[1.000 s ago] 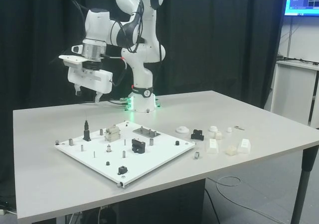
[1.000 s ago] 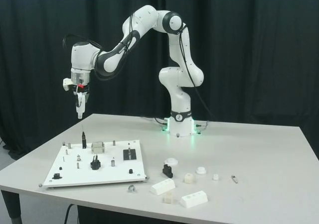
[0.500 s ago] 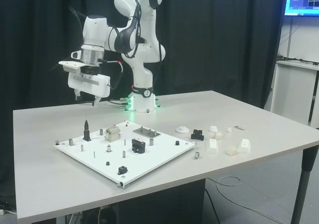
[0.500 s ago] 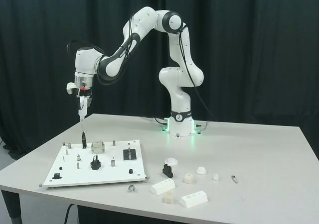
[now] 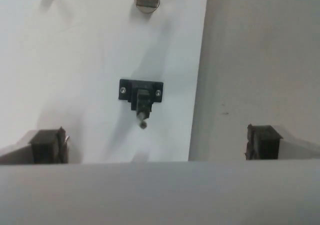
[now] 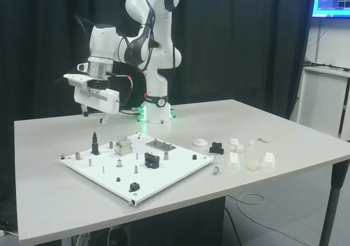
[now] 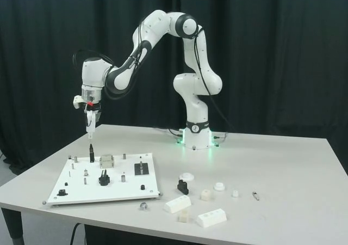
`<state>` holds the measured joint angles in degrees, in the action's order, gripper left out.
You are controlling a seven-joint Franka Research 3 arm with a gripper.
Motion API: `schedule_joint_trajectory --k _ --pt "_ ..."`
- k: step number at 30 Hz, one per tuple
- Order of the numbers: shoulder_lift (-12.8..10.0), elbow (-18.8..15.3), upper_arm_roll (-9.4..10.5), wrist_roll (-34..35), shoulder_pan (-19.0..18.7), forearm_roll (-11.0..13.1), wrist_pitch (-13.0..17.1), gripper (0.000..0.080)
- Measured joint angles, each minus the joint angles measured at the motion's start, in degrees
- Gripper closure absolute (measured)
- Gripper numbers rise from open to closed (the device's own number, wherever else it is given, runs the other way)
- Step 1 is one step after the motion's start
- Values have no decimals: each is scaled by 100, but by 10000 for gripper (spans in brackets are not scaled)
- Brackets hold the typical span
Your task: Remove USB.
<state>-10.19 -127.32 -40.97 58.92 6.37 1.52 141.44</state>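
No writing or brand mark can be read anywhere in these views.

The white robot arm's pincer [image 6: 91, 116] hangs in the air above the far left corner of the flat white assembly board [image 6: 164, 167], which lies on the grey surface [image 7: 283, 169]. Its two black-tipped fingers [image 5: 47, 146] stand wide apart and hold nothing; in the wrist view one tip is over the board and the other over the bare grey surface beside the board's edge.

The black USB plug [image 5: 142, 101] stands upright in a small black socket plate [image 5: 127, 90] screwed to the board near that edge. In the wrist view it lies between the two fingertips, closer to the one over the board. The room views show the same plug [image 7: 91, 152] directly below the pincer [image 7: 88, 129], with clear air between them.

Near it on the board sit a grey metal block [image 6: 124, 146] and several short pegs. Off the board, toward the near right of the surface, lie small white plastic blocks [image 7: 211, 217] and a black clip-like part [image 7: 182, 187].
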Motion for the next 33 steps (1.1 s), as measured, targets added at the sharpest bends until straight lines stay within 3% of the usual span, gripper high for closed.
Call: schedule_joint_trajectory --k 22,33 --pt "-813 314 0 -678 69 1152 185 3" --pt "-1038 422 3 -700 69 1254 130 3"
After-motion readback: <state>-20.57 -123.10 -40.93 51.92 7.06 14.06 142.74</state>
